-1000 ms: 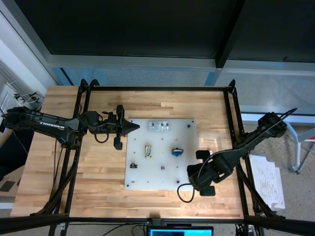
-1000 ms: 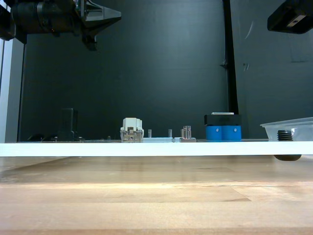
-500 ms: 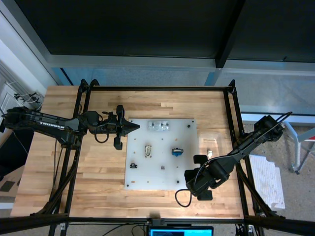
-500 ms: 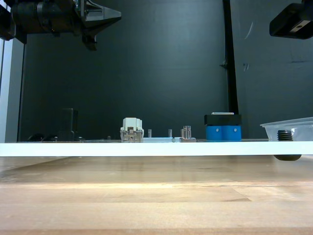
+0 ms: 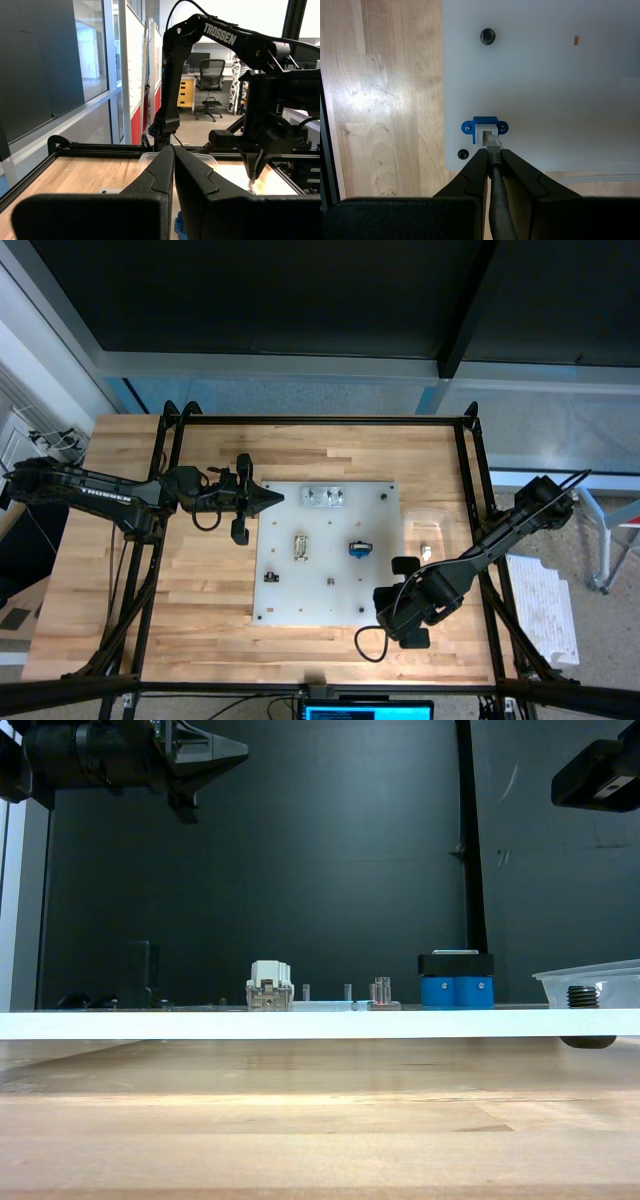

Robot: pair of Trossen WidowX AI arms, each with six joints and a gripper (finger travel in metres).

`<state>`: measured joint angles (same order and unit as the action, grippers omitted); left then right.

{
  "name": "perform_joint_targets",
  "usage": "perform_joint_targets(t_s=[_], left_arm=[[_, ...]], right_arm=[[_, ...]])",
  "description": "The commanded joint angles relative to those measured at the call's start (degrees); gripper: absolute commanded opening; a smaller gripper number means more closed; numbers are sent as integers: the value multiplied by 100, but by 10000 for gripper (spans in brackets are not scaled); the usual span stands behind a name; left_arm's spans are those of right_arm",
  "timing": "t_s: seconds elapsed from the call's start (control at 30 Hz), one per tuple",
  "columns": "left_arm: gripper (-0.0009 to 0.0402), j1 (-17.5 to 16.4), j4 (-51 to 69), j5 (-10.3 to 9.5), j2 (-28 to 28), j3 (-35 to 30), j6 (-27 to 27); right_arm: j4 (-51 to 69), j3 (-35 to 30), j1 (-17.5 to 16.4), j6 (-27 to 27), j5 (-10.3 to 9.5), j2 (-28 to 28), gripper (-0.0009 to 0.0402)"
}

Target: Pick the RJ45 connector and install on taskboard

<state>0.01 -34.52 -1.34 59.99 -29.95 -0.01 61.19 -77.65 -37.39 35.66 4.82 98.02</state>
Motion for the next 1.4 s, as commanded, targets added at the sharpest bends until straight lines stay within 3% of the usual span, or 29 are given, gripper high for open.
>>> perform_joint_targets(t_s=[0.03,1.4], left_arm=[[0,0,0,2,2,0,0],[0,0,0,2,0,0,0]], right_arm=[[-4,11,-9,-7,9,2,0],[-20,28,-44,-11,13,136,0]])
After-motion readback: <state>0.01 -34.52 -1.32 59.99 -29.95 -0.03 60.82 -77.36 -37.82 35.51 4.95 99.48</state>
